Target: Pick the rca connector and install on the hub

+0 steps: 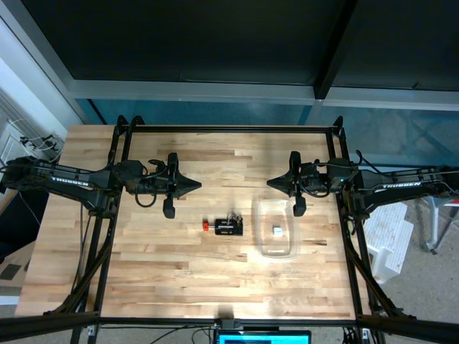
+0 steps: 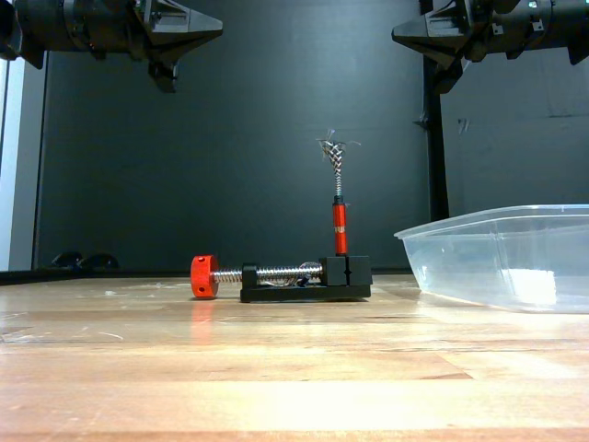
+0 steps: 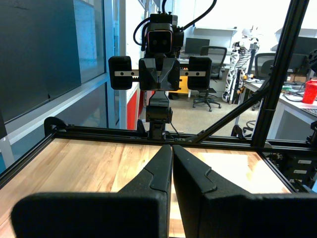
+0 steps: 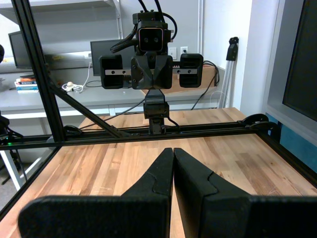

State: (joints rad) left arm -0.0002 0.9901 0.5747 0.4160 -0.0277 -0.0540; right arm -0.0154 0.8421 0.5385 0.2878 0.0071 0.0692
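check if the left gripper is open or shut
Shut: the left gripper, raised above the table at left, has its fingers touching. The right gripper hovers opposite, also shut.

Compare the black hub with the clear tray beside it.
The hub is small, black and opaque; the tray is larger, clear and open-topped. The hub carries an upright red pin; the tray holds a white cube. Both rest on the table, apart. The left gripper and right gripper hover above the table, shut, pointing inward.
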